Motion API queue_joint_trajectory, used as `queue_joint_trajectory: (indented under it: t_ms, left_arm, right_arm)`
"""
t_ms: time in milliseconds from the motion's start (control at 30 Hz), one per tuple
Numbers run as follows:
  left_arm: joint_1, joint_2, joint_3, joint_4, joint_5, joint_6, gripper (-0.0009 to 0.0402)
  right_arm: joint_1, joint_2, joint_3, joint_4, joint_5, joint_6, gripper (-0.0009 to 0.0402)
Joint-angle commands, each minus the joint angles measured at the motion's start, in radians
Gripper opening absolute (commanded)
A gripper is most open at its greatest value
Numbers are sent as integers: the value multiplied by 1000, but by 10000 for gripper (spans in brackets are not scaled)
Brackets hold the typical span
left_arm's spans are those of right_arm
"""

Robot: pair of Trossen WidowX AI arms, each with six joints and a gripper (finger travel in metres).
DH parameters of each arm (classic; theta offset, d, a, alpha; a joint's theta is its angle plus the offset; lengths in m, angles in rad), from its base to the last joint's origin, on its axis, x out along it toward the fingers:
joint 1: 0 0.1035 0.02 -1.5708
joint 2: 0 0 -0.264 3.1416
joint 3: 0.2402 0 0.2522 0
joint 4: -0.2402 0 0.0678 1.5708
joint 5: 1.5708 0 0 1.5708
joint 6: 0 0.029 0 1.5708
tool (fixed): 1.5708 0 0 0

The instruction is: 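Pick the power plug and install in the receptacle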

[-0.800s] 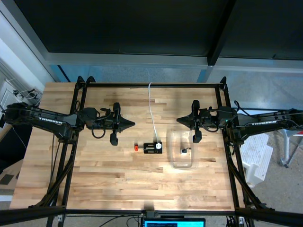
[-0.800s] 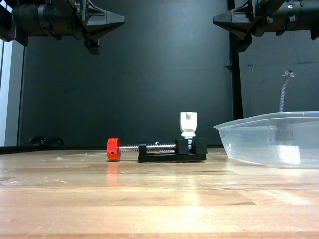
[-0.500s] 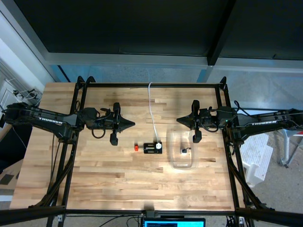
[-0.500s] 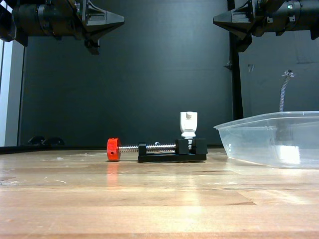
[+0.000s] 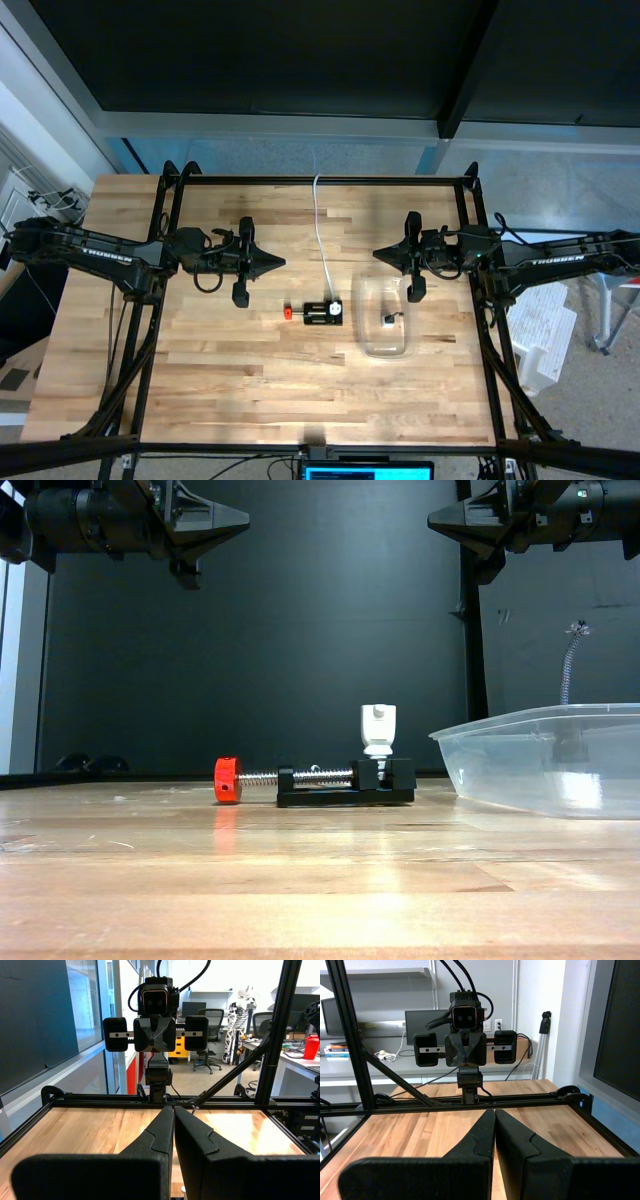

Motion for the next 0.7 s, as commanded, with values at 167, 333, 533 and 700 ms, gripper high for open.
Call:
queue_joint_trajectory:
  t_ms: [167, 333, 533, 700]
  left_arm:
    - [0, 0, 0, 0, 0, 0, 0]
    - [0, 0, 0, 0, 0, 0, 0]
    - [0, 0, 0, 0, 0, 0, 0]
    - [0, 0, 0, 0, 0, 0, 0]
  right_arm:
    - [2, -27, 42, -158, -26, 10, 0]
    - [18, -37, 128, -412, -27, 18, 0]
    - [55, -36, 239, -726, -25, 42, 0]
    - [71, -28, 331, -979, -6, 58, 0]
